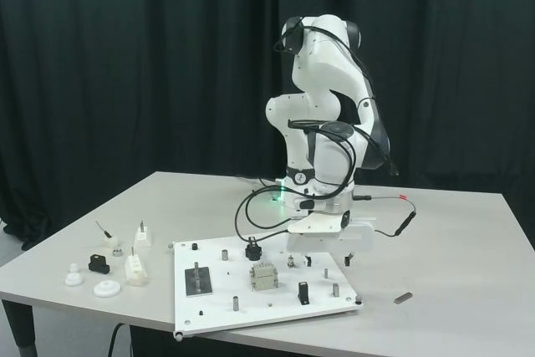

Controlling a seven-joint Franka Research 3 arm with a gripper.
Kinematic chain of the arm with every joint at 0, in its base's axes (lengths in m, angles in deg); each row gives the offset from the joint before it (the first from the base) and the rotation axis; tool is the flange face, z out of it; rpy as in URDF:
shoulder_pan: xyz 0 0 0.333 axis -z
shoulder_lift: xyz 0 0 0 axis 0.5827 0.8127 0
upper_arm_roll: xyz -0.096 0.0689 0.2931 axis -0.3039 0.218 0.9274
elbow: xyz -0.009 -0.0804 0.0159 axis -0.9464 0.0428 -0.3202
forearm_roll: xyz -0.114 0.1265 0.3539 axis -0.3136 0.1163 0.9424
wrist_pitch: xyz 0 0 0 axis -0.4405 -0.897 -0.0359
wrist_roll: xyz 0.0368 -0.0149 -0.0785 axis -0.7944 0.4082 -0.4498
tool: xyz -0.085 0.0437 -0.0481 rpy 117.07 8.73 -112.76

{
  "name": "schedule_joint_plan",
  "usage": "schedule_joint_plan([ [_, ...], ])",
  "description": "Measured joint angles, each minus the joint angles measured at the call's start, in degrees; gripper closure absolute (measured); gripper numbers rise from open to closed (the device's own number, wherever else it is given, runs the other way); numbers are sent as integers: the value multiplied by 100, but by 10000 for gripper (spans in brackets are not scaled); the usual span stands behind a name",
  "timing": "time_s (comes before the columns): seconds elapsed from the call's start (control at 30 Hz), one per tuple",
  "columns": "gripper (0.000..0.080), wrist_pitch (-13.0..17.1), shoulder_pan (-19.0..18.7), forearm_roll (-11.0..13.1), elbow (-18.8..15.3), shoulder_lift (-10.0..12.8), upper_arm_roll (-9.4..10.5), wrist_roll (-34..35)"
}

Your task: Pick USB.

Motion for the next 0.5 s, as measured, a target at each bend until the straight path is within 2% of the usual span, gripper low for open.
schedule_joint_plan([
  [0.07, 55, -30, 0, -4, 17, -7, -2, 0],
  [0.1, 11, -40, 1, -7, 24, -10, -2, 0],
  [0.5, 3, -102, 1, -34, 51, -34, -9, 0],
])
